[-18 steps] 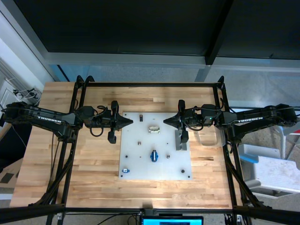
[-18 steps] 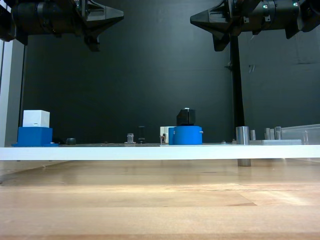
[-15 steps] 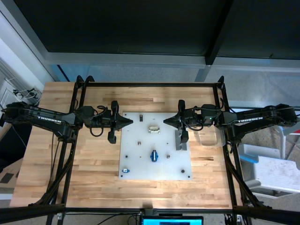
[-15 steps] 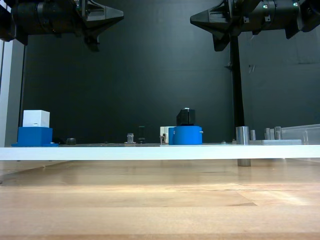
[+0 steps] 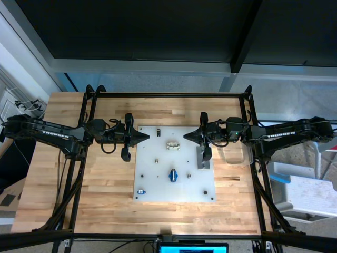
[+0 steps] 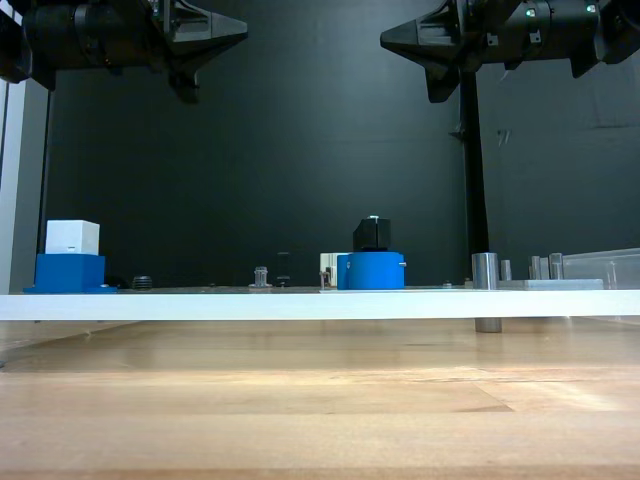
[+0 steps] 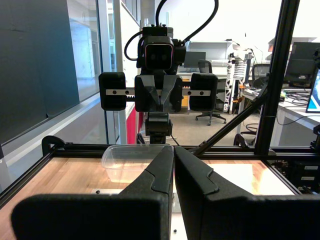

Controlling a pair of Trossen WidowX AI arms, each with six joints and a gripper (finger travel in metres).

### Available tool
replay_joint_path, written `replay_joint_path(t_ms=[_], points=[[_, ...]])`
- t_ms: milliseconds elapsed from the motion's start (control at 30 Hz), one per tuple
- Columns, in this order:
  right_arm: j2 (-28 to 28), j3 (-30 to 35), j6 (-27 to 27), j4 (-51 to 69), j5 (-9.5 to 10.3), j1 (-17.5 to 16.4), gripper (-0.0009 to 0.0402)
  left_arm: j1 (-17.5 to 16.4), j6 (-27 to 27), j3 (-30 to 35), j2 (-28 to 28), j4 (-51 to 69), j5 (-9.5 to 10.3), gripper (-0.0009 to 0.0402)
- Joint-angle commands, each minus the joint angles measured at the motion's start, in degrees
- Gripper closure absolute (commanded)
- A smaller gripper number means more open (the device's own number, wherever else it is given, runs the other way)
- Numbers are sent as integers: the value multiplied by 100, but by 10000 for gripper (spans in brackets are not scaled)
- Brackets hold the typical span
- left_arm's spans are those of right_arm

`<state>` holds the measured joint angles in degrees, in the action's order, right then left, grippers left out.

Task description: Pick the 16mm cylinder and place it in the container

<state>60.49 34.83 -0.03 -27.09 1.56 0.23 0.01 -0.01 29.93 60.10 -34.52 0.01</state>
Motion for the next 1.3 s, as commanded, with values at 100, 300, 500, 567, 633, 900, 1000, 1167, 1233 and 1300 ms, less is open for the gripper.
replay_joint_path(t_ms=[100, 300, 500, 567, 633, 900, 1000, 1167, 1233, 1300], points=[[-4, 105, 9, -46, 17, -2, 393, -2, 0, 2, 0, -2, 0, 393], [-2, 610, 11, 745, 11, -7, 393, 0, 0, 2, 0, -2, 0, 393], [-2, 1349, 17, 2190, 11, -13, 393, -2, 2, 2, 0, -2, 0, 393], [-2, 1613, 24, 2758, 11, -15, 393, 0, 0, 2, 0, -2, 0, 393], [0, 1862, 26, 3318, 11, -15, 393, 0, 0, 2, 2, -2, 0, 393], [4, 2632, 111, 5149, 17, -28, 393, -2, 0, 2, 0, -2, 0, 393], [70, 2898, 157, 5810, 13, -37, 393, -2, 0, 2, 0, -2, 0, 393], [389, 3626, 487, 7071, 0, -50, 393, -2, 0, 2, 0, 0, 0, 393], [584, 3939, 612, 7534, -2, -55, 393, 0, 0, 2, 0, -2, 0, 393], [765, 4238, 767, 7993, -2, -61, 393, -2, 0, 2, 0, -2, 0, 393]])
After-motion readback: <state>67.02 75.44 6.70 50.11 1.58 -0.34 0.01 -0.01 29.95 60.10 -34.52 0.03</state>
